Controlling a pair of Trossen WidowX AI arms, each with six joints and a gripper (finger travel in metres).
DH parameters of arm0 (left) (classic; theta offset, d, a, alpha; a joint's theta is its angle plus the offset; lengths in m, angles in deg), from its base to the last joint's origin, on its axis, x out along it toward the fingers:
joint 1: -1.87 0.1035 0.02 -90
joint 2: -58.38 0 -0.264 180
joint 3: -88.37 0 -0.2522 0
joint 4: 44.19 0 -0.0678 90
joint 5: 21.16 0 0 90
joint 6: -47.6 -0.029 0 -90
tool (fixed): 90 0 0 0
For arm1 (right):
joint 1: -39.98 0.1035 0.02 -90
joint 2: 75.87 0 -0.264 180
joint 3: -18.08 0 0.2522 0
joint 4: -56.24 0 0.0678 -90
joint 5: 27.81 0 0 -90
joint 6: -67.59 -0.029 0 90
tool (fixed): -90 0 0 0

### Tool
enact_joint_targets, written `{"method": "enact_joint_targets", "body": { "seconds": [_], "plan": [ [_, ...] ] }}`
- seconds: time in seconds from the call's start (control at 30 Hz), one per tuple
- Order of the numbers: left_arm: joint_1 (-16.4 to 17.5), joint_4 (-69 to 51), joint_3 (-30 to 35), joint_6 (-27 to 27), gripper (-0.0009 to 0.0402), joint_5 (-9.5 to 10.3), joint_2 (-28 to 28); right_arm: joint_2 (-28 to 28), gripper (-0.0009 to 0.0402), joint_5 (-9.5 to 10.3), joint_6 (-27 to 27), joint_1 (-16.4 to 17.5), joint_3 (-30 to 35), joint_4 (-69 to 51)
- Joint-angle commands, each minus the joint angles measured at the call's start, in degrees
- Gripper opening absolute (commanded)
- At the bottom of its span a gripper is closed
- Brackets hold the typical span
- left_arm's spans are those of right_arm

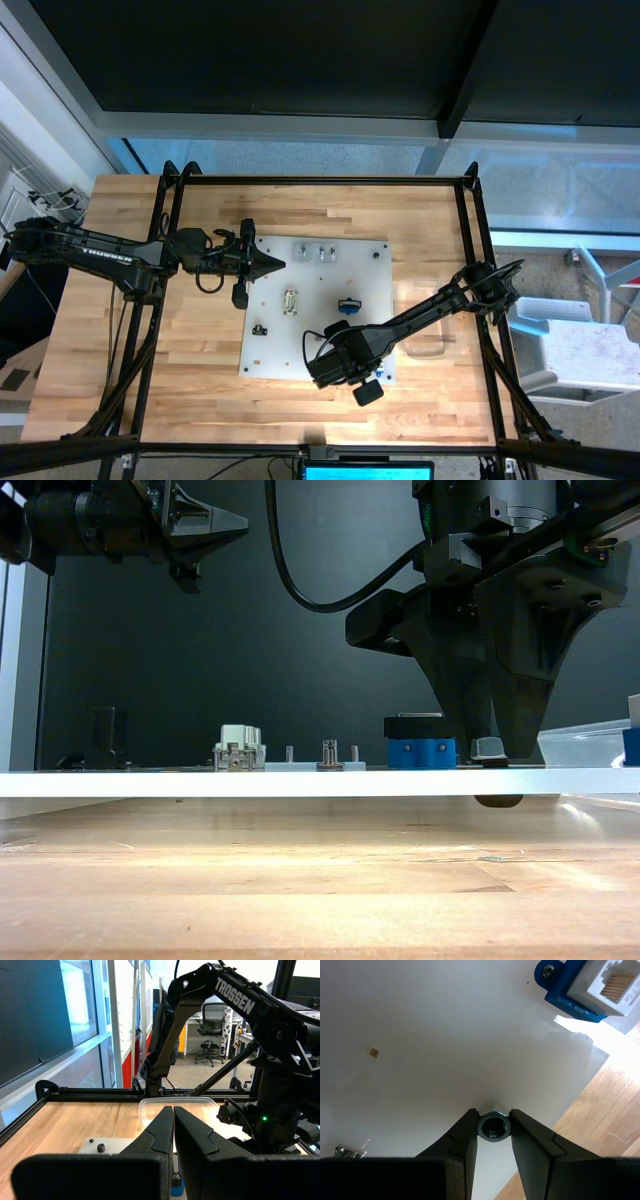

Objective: Pick the M12 fastener and fasten on the M12 threads

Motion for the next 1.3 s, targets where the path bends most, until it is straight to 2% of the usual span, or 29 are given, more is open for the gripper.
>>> {"method": "enact_joint_targets", "body": {
  "seconds": [0.03, 0.23, 0.73, 1.13, 1.3],
  "plan": [
    [0.00, 0.02, 0.02, 0.00, 0.0000, -0.02, 0.00, -0.02, 0.0039, -0.98, -0.07, -0.09, -0.02, -0.74],
    [0.02, 0.02, 0.02, 0.00, 0.0000, -0.02, 0.00, -0.02, 0.0039, -3.56, 0.04, -0.15, -0.04, -2.05],
    [0.00, 0.02, 0.02, 0.00, 0.0000, -0.02, 0.00, -0.11, 0.0044, -3.52, 0.31, -0.13, -0.02, -2.43],
    [0.00, 0.02, 0.02, 0.00, 0.0000, -0.02, 0.00, -0.20, 0.0133, -3.41, 0.37, -0.04, -0.02, -2.43],
    [0.00, 0.02, 0.02, 0.00, 0.0000, -0.02, 0.00, -1.40, 0.0153, -3.45, 0.66, 0.04, -0.02, -2.58]
  ]
}}
